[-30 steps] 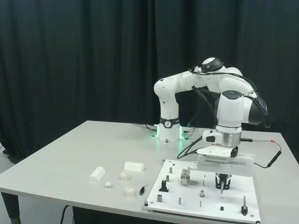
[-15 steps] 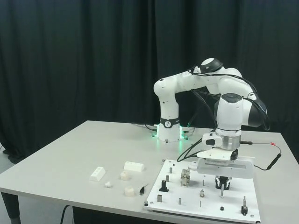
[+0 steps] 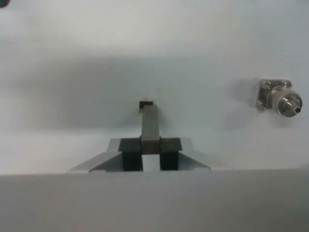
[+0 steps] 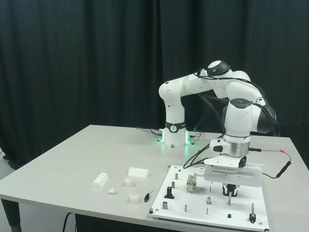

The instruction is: Insert square peg 2.

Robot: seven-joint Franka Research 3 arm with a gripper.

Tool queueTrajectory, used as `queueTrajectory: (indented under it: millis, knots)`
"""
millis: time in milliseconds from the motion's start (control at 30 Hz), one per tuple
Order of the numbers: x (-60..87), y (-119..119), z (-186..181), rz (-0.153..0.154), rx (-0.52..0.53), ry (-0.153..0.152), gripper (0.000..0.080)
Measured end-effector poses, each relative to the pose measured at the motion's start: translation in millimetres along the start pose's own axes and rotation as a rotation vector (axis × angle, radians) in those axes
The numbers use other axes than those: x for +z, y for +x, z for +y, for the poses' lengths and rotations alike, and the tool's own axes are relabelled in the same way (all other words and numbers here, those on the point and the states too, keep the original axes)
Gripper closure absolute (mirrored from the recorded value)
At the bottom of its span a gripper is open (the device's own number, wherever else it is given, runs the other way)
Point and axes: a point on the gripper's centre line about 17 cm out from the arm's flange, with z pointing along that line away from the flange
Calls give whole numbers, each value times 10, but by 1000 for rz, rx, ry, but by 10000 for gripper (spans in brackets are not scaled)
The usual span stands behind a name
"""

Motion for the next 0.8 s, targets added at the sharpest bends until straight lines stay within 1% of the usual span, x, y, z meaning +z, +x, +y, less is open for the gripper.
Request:
queueTrajectory:
  millis: [167,433,800]
  knots:
    - [13,10,-6,5,2,-2,731]
    - [41,2,-21,4,2,-1,731]
    - [42,2,-22,4,4,-5,731]
